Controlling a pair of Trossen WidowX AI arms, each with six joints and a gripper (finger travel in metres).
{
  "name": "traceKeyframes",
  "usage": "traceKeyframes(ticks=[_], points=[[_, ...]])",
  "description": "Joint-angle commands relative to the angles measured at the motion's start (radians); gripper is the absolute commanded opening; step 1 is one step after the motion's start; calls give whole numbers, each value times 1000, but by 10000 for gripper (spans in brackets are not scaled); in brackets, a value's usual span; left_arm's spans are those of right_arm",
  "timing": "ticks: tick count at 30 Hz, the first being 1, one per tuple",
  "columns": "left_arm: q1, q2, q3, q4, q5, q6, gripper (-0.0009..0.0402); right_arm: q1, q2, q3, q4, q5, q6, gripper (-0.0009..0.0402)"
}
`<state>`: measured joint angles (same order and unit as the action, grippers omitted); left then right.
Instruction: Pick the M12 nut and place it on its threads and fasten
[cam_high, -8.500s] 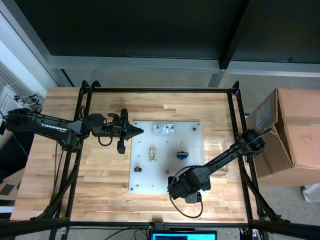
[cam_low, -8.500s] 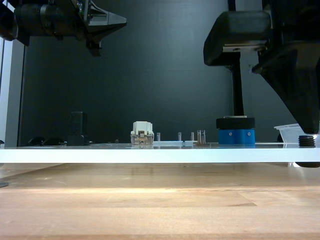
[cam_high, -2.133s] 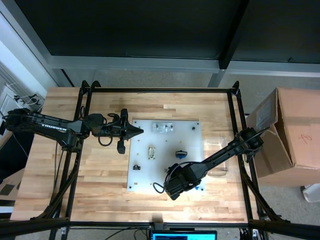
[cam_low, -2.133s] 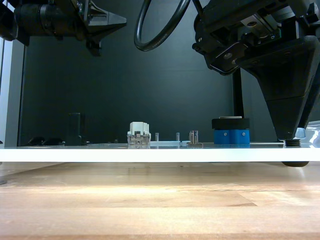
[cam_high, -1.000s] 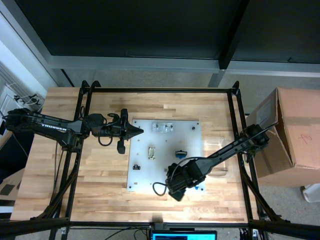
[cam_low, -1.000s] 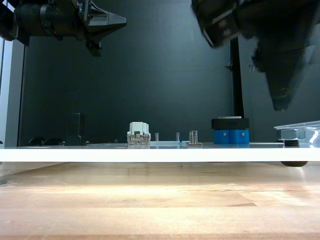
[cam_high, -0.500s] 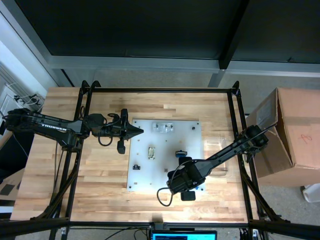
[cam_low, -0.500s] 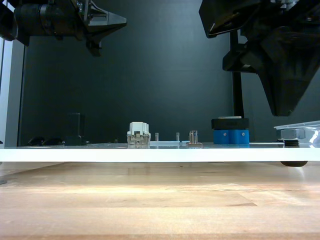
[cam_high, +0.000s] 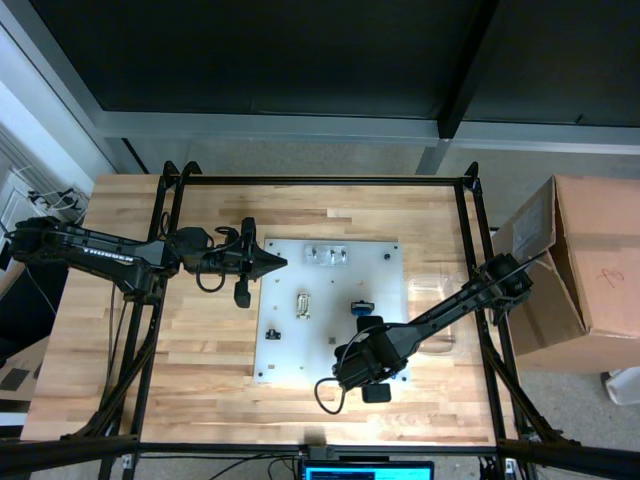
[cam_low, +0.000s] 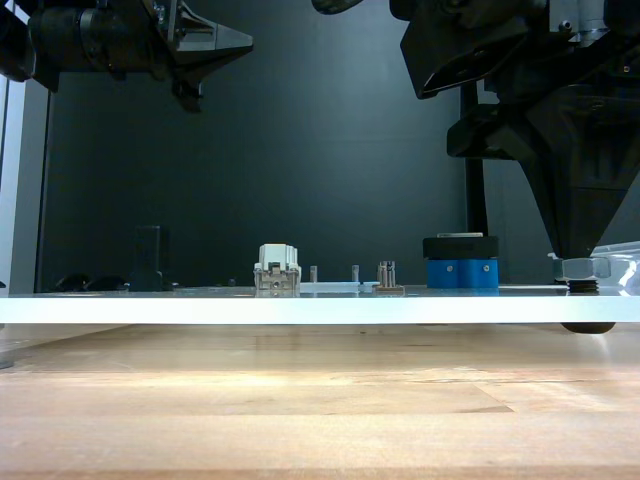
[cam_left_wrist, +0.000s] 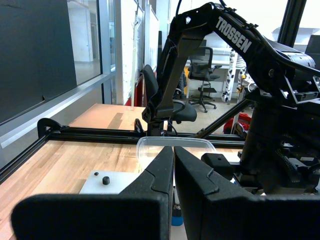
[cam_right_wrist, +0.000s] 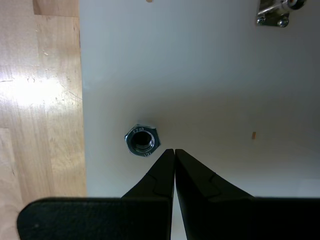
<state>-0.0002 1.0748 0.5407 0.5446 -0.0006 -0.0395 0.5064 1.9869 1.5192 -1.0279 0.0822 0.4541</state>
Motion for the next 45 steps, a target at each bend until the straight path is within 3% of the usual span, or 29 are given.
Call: traceKeyframes(ticks=[1,3,4,5,12,14,27,29,32,33,34,45], points=[[0,0,0,0,0,0,0,0,1,-4,30,-120,-33,0],[0,0,0,0,0,0,0,0,1,-6,48,-246,-74,0],[0,0,0,0,0,0,0,0,0,-6,43,-263,-84,0],[0,0,0,0,0,0,0,0,0,-6,36,-251,-88,0],[0,0,0,0,0,0,0,0,-18,4,-29,-30,-31,0],[0,0,0,0,0,0,0,0,-18,3,-30,3,-15,0],[0,0,0,0,0,0,0,3,-15,-31,39,3,-13,0],[0,0,0,0,0,0,0,4,-15,-31,44,-34,-14,0],[0,0,0,0,0,0,0,4,-15,-32,70,-232,-77,0],[0,0,0,0,0,0,0,4,-16,-32,68,-278,-97,0],[0,0,0,0,0,0,0,5,-16,-32,62,-287,-101,0],[0,0,0,0,0,0,0,6,-24,-23,6,37,-9,0]])
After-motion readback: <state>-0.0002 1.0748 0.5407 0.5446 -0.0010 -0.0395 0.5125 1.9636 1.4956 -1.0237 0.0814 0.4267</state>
